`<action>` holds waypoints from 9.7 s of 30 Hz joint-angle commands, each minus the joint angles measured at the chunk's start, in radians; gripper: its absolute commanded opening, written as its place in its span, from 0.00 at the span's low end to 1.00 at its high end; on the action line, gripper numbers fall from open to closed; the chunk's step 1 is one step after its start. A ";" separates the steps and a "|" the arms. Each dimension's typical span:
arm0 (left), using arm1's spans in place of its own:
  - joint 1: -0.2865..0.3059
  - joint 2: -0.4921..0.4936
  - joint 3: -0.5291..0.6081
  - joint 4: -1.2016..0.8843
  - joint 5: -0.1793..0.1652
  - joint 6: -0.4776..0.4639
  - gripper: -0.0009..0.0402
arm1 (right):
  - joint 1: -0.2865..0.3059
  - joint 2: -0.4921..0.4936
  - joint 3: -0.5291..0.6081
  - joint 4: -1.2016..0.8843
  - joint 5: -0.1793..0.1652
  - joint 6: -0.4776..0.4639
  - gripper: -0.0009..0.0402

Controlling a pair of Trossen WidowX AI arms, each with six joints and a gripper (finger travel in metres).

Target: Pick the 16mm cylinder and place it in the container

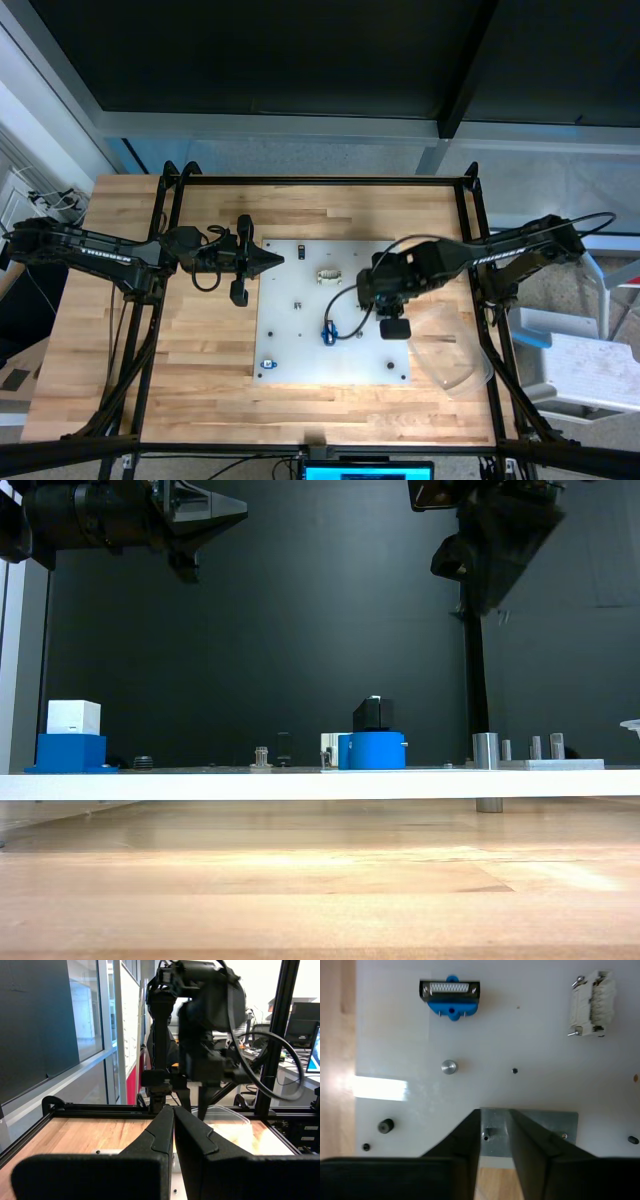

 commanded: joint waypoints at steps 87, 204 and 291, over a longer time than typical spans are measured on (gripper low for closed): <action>0.000 0.000 0.000 0.000 0.000 0.000 0.02 | 0.086 0.354 -0.016 0.211 -0.012 0.068 0.47; 0.000 0.000 0.000 0.000 0.000 0.000 0.02 | 0.227 -0.217 -0.615 0.227 -0.332 0.562 0.29; 0.000 0.000 0.000 0.000 0.000 0.000 0.02 | 0.227 -0.217 -0.614 0.239 -0.307 0.587 0.45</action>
